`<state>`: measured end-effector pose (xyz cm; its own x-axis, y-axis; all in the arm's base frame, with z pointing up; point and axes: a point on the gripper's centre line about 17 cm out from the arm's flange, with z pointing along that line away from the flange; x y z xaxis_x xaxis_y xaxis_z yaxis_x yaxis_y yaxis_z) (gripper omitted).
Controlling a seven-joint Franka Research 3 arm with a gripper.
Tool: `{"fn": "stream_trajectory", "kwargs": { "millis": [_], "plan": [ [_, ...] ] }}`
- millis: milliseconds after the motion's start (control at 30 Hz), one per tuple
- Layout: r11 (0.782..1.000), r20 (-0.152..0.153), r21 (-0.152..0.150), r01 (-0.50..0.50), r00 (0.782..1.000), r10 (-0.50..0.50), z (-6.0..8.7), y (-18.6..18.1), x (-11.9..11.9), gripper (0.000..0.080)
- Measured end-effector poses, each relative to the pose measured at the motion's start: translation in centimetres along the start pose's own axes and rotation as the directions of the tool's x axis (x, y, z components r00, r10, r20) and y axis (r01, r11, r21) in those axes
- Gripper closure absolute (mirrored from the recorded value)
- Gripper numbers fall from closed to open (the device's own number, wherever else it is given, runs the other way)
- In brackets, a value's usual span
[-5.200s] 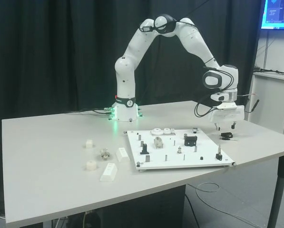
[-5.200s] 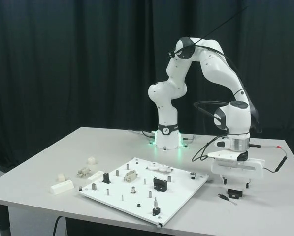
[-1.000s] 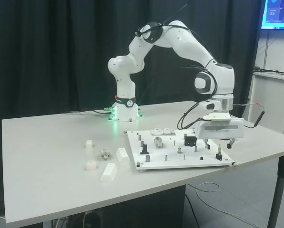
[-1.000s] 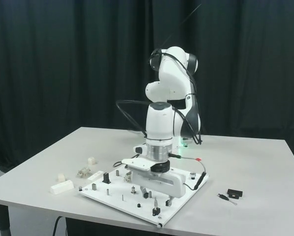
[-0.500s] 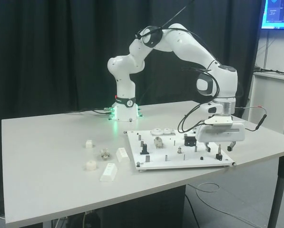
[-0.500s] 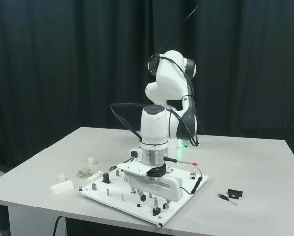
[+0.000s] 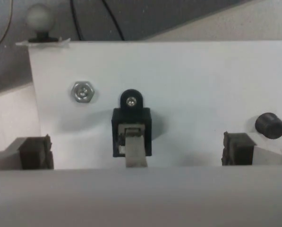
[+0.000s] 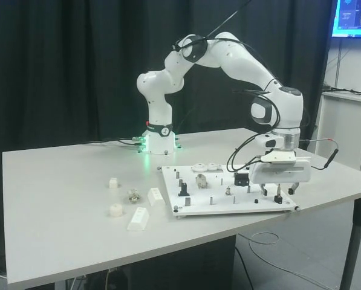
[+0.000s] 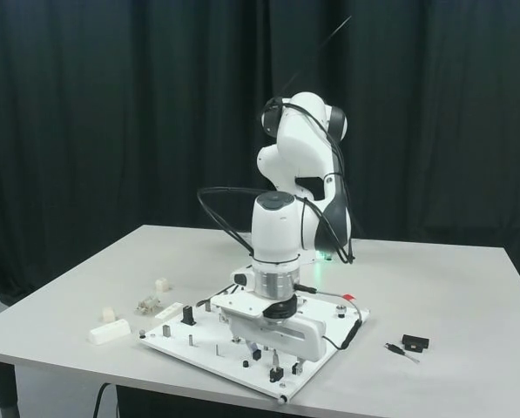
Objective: Remove Ethernet.
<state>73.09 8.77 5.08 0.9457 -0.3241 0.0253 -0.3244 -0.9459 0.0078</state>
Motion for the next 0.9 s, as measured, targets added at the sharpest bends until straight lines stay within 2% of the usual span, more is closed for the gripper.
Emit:
{"fn": "stream_trajectory", "kwargs": {
  "millis": [700,733,900],
  "plan": [
    [1.0,0.004,-0.006,0.016,1.0,-0.016,0.38,0.14,-0.12,0.0003],
    [1.0,0.003,-0.006,0.016,1.0,-0.016,0.38,0.16,-0.1,0.0264],
    [1.0,0.003,-0.006,0.018,1.0,-0.018,0.38,0.27,-0.05,0.0264]
  ]
}}
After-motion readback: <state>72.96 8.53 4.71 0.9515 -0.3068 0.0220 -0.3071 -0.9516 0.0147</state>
